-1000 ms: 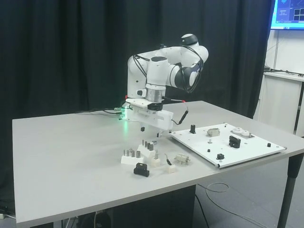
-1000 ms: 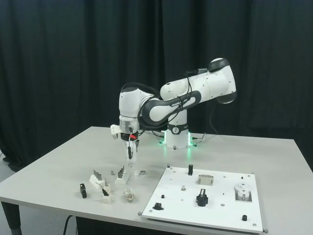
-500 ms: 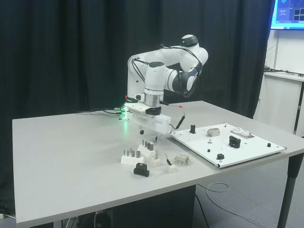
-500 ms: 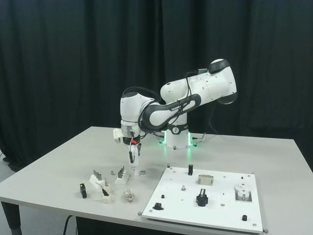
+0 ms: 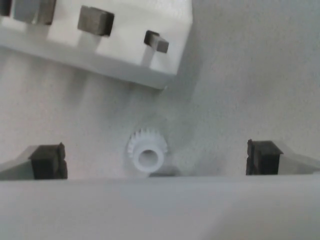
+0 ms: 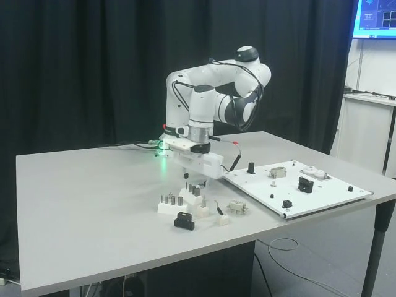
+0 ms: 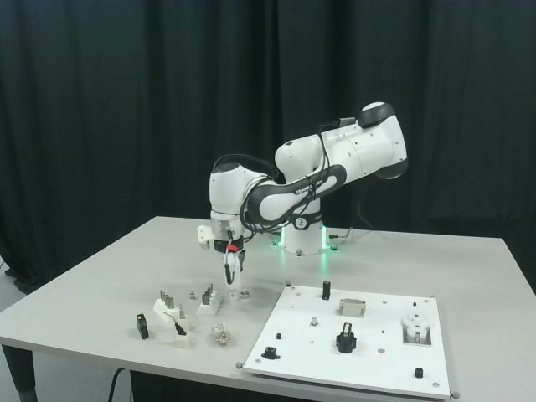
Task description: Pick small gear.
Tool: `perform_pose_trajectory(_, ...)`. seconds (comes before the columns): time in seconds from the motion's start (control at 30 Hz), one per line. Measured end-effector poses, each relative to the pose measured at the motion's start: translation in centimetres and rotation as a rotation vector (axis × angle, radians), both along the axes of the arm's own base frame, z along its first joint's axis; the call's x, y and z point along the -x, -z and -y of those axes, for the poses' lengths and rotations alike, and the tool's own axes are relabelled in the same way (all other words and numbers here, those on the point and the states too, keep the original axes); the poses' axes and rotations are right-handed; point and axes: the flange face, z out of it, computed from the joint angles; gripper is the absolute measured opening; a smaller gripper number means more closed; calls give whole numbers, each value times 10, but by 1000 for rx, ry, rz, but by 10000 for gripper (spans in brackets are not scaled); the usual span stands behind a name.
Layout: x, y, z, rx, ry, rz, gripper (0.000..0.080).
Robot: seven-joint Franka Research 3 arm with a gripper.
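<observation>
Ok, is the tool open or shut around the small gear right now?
Open. In the wrist view both fingers stand wide apart, the small gear untouched on the table between them.

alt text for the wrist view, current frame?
A small white gear lies flat on the grey table, between the two black fingertips of the open gripper, which do not touch it. Beyond it sits a white block holding several grey pegs.
</observation>
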Motion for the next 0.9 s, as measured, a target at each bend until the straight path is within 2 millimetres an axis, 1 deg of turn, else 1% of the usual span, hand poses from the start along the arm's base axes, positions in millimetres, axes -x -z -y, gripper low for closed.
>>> perform_pose_trajectory(0.37, 2, 8, -5, 12, -12, -1, 800)
perform_pose_trajectory(0.9, 3, 17, -7, 20, -14, 5, 800)
